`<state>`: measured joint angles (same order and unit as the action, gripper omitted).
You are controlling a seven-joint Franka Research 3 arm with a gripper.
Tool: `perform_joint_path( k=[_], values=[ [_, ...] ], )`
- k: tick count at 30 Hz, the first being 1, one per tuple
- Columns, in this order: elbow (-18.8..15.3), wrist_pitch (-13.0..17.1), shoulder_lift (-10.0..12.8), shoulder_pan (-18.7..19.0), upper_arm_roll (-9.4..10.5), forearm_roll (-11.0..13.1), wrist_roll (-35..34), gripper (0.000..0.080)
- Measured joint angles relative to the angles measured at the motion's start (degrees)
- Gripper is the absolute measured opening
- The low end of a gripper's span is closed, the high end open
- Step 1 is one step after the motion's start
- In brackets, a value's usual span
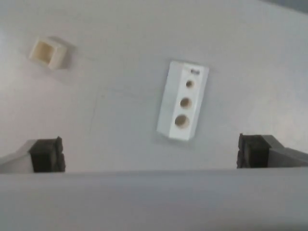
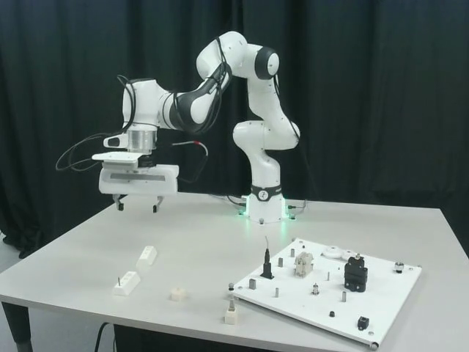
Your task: Pick round peg 1.
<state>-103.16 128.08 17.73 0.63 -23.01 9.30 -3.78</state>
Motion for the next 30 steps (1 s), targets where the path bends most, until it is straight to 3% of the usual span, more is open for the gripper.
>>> perform_joint_path(
  k=[11,23,30],
  values=[
    [7.1,-0.9,6.9,-0.4,-0.10,2.0,-0.1,0.0800],
    [9.8,1.4,12.3,-2.9,-0.13,2.9,0.7,0.0800],
    [11.0,3.0,15.2,-3.8,-0.12,5.7,1.2,0.0800]
  ],
)
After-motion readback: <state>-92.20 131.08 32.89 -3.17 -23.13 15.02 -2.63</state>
